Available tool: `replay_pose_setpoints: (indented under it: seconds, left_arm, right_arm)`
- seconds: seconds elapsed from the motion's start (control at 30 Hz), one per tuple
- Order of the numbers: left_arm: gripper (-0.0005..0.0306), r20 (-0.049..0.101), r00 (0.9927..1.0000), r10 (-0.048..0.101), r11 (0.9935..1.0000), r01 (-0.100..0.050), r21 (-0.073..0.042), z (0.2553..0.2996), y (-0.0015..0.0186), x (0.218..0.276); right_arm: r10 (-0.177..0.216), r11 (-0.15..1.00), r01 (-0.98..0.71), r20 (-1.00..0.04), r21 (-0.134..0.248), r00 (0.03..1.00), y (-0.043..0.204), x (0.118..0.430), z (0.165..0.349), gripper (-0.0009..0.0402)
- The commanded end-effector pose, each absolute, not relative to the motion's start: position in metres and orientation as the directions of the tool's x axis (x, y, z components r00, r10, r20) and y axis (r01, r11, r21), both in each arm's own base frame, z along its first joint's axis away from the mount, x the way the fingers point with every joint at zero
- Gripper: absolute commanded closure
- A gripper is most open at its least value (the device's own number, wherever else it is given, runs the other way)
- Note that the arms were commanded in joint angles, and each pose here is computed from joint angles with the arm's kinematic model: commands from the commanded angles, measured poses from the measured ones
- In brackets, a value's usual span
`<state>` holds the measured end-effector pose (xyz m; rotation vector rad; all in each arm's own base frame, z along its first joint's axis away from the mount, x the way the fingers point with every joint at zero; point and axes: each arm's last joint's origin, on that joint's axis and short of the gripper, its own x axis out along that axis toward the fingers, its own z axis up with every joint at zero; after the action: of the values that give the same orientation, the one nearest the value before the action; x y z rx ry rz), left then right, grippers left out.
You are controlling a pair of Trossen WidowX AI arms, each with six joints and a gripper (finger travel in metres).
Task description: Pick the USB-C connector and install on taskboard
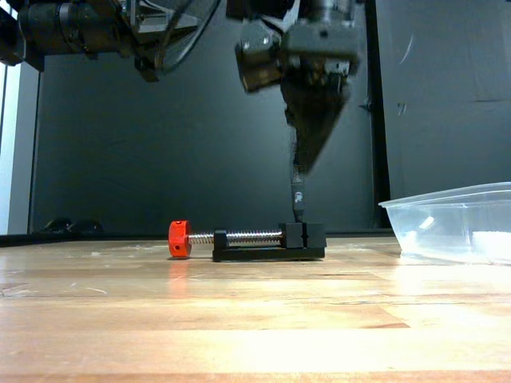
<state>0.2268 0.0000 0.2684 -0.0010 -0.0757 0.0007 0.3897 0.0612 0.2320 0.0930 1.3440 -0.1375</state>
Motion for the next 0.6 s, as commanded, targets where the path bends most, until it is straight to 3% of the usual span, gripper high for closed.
replay_pose_setpoints:
  seconds: [0.03,0.33,0.6]
  left_arm:
    - [0.03,0.076,0.99711,0.0,1.0,0.0,-0.001,0.2685,0.0,0.2269]
    - [0.03,0.076,0.99711,0.0,1.0,0.0,-0.001,0.2685,0.0,0.2269]
    - [0.03,0.077,0.99705,0.0,1.0,0.0,-0.001,0.2686,0.0,0.2268]
  right_arm:
    - [-0.042,0.988,0.151,-0.967,-0.003,0.253,0.061,0.388,0.242,0.0286]
    - [-0.035,0.993,0.119,-0.957,-0.001,0.289,0.06,0.377,0.264,0.0205]
    - [-0.032,0.997,0.073,-0.95,-0.009,0.312,0.058,0.364,0.284,0.0174]
